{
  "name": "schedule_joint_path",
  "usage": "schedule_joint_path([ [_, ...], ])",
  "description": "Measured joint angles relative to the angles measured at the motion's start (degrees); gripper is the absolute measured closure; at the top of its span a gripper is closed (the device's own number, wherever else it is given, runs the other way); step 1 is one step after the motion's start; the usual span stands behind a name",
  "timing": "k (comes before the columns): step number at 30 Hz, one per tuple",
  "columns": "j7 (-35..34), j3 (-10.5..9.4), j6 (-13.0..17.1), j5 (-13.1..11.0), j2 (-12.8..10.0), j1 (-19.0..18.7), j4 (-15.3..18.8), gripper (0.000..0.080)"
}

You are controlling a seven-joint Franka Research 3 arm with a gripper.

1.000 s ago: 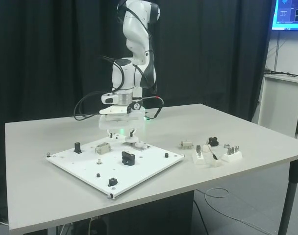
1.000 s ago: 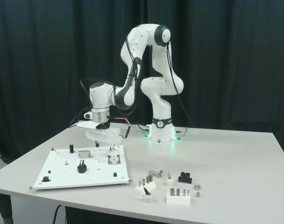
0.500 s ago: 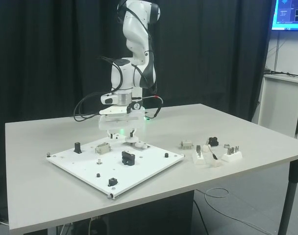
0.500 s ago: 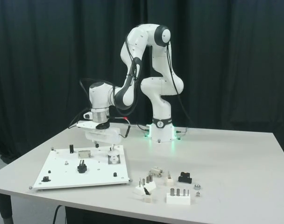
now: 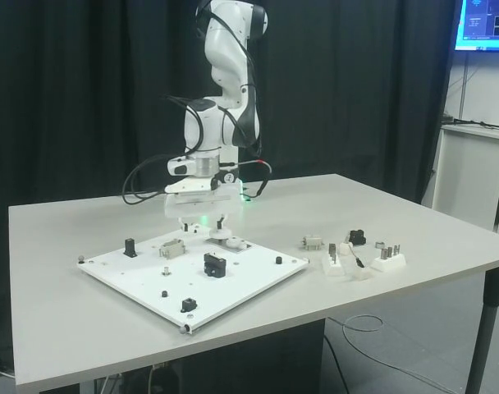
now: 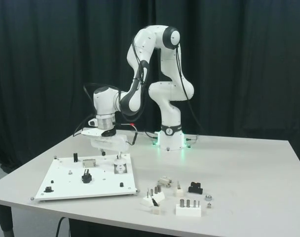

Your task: Insert large gear.

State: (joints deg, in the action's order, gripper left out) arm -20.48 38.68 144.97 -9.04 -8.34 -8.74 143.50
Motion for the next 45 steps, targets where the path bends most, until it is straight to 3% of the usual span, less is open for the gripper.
schedule_joint_path([
  [21, 0.2, 0.00, -0.5, -0.1, 0.0, -0.4, 0.1, 0.0003],
  [45, 0.9, 0.00, 2.4, -0.7, -1.1, -0.7, 0.0, 0.0003],
])
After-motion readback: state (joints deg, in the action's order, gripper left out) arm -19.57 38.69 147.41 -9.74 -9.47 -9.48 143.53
